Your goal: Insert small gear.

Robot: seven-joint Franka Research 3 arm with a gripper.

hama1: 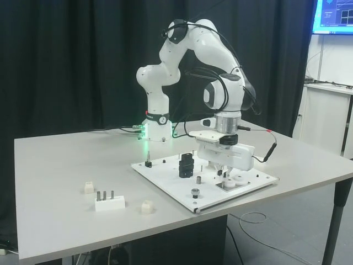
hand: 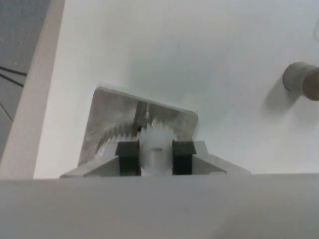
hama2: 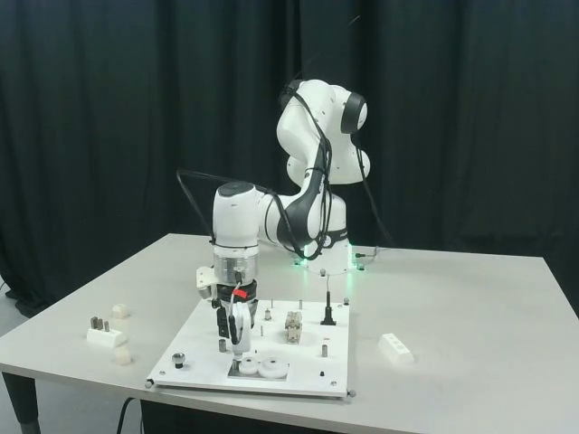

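Observation:
In the wrist view my gripper [hand: 155, 158] is shut on the small white gear [hand: 155, 142], its black pads [hand: 128, 157] pressing on both sides of the gear's hub. The gear hangs just over a grey metal plate [hand: 112, 112], close to a thin upright peg [hand: 144, 110]. Teeth of a larger white gear [hand: 115, 133] show on the plate beside it. In the room views the gripper [hama1: 222, 172] [hama2: 226, 342] points down low over the white board [hama1: 165, 178] [hama2: 308, 372]. Two white gears [hama1: 234, 181] [hama2: 261, 366] lie on the plate there.
On the board stand a black block [hama1: 186, 165], a black post [hama2: 327, 307], a short grey cylinder [hand: 301, 79] [hama1: 194, 192] and small pegs. Off the board lie a white peg holder [hama1: 108, 203] [hama2: 104, 333], small white blocks [hama1: 146, 207] and a white bar [hama2: 396, 348].

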